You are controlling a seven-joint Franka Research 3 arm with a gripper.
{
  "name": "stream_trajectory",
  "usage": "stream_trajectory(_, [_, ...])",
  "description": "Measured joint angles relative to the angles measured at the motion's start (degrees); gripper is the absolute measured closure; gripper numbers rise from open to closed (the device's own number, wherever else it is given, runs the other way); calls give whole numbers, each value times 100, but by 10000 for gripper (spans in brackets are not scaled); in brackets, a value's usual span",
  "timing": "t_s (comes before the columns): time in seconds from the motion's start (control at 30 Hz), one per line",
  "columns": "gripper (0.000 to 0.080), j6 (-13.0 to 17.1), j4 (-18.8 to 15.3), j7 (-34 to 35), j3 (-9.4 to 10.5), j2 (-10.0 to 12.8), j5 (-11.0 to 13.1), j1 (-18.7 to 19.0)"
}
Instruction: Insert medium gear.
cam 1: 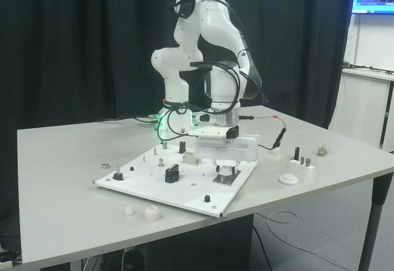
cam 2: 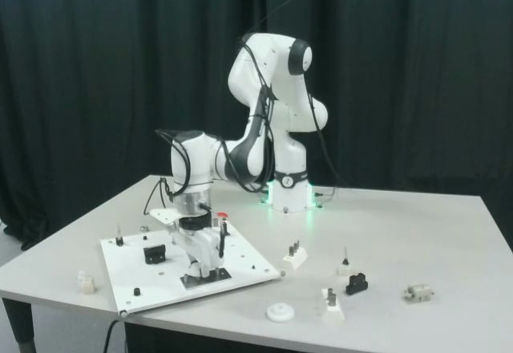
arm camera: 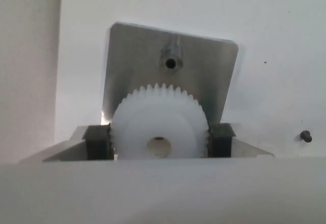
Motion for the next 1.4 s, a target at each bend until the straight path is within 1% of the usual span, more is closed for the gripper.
stream_trajectory(0.27, [403, 34, 59, 0, 1, 131, 3, 12])
stream_trajectory(0.8, [403, -11, 78, 33, -7, 133, -1, 13])
stream_trajectory(1.07, [403, -24, 81, 387, -11, 137, 1, 13])
stream_trajectory(1.2, [403, -137, 138, 502, -40, 129, 1, 13])
stream_trajectory(1.23, [222, -173, 163, 502, -48, 125, -4, 13])
stream_trajectory(1.37, [222, -353, 285, 502, -90, 92, -74, 20])
stream_trajectory(1.4, [57, -413, 320, 502, -105, 83, -108, 25])
